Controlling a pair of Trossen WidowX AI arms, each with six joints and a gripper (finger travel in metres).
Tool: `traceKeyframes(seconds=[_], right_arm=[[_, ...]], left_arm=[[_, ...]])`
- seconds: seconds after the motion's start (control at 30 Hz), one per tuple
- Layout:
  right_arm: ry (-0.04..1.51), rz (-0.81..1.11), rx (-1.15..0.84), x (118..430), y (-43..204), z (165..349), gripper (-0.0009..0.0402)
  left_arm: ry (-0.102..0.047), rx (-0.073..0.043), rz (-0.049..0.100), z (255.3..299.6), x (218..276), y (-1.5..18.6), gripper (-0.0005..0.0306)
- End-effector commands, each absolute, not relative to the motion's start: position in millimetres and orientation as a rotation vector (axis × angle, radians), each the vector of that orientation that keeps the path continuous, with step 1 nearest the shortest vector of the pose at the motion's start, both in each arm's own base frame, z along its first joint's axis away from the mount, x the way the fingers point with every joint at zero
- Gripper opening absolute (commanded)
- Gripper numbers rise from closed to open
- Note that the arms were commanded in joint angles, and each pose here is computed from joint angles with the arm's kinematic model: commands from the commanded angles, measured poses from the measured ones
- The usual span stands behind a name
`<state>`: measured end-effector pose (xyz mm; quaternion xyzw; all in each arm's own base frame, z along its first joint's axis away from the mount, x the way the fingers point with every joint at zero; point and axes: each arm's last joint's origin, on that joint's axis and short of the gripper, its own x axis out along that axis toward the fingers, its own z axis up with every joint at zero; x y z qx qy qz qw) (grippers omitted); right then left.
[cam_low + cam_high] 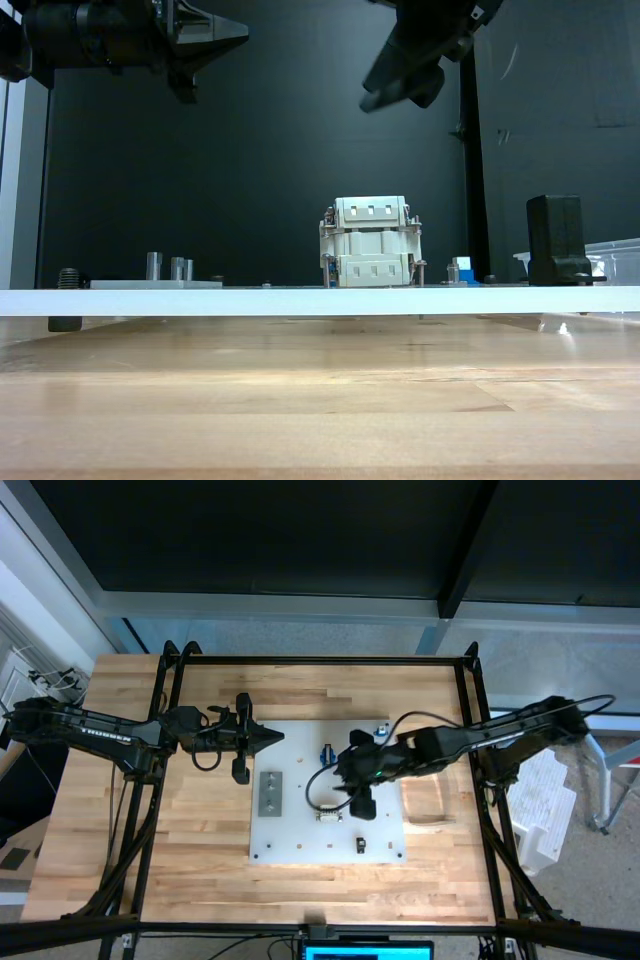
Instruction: Pick the HAN10E connector and install on the hub
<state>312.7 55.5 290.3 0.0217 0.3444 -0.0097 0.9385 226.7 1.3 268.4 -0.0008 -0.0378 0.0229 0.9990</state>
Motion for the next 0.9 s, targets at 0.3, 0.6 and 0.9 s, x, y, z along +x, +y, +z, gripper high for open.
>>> traceKeyframes(seconds=[0.3,0.6,0.9], right_arm=[[0.178,-0.076,0.017,262,17,308.2,0.0012],[-0.014,-0.054,0.016,241,-4,295.4,-0.0001],[-0.025,-0.034,0.031,241,-4,294.5,0.0]], left_arm=[[-0.076,-0.002,0.046,268.6,226.8,1.4,0.0],[-0.076,-0.002,0.046,268.6,226.8,1.3,0.0],[-0.076,-0.002,0.046,268.6,226.8,1.3,0.0]])
